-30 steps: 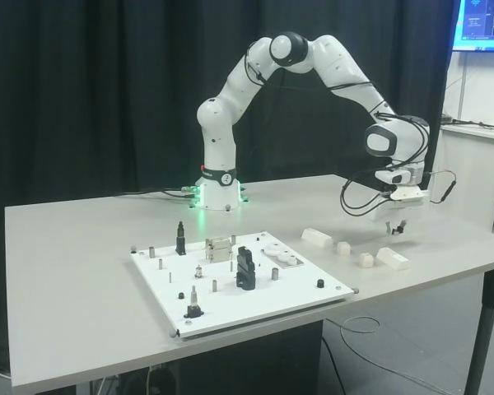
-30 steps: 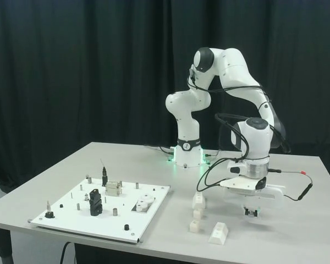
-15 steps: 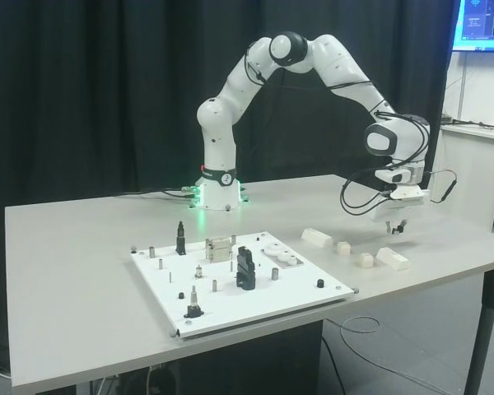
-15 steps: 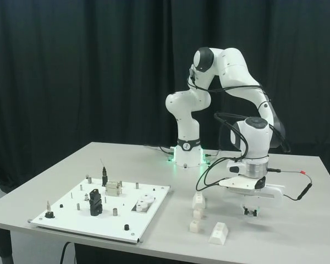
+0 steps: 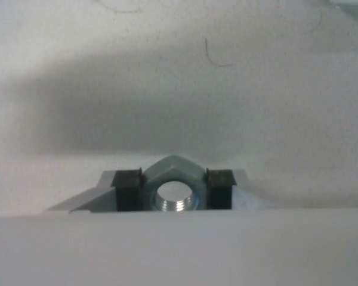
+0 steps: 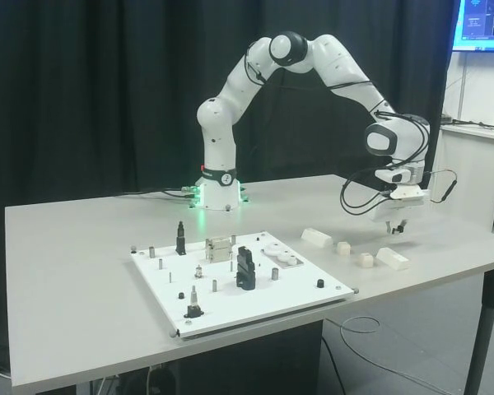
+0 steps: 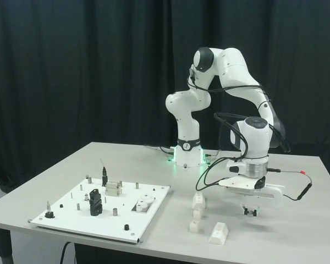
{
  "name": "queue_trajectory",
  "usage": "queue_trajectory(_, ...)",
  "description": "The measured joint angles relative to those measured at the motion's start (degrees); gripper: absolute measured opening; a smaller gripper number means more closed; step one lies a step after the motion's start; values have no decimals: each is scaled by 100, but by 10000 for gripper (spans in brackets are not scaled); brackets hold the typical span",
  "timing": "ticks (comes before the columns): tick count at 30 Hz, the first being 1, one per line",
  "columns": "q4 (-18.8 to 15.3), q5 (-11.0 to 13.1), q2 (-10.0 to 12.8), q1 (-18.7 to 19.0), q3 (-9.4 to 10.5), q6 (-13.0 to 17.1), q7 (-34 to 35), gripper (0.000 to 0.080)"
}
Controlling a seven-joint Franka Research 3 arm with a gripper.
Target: Insert bolt 4.
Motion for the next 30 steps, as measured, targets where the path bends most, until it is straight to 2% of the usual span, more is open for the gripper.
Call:
queue_trajectory(16, 40, -21, 0, 0, -68, 0, -1, 224)
queue_trajectory(30, 169, -184, -67, 0, -344, -226, -498, 224)
